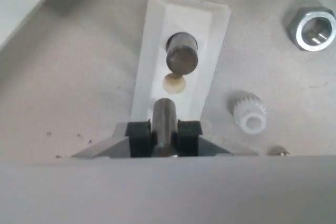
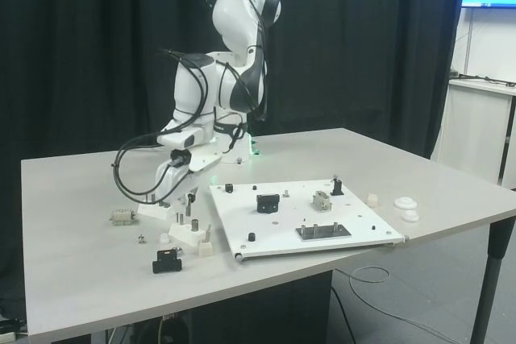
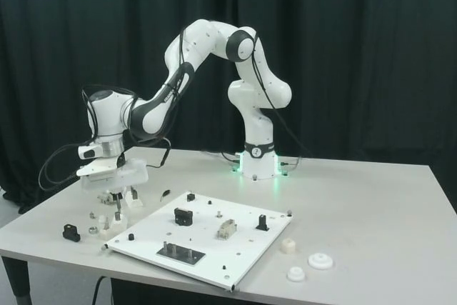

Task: Insert round peg 3.

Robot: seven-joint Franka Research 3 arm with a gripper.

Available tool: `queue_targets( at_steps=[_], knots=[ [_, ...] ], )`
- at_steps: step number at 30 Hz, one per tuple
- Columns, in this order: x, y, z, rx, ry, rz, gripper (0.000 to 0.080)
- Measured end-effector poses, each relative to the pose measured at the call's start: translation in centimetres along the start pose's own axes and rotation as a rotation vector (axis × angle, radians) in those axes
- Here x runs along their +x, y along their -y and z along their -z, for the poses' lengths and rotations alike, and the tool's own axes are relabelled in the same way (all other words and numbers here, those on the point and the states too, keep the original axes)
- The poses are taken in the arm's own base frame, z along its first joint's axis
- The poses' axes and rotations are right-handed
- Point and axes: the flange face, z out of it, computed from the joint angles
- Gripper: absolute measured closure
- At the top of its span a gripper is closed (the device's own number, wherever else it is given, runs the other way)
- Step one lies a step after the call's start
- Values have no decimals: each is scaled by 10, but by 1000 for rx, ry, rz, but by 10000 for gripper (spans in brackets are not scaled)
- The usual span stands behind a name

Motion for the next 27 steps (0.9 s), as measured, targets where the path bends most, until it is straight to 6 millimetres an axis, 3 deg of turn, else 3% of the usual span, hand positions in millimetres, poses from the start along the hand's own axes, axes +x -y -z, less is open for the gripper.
queue_targets(
  at_steps=[10, 27],
  knots=[
    [-2, 2, 16, 5, -5, 1, 699],
    [-1, 6, 19, -1, -4, 0, 699]
  ],
)
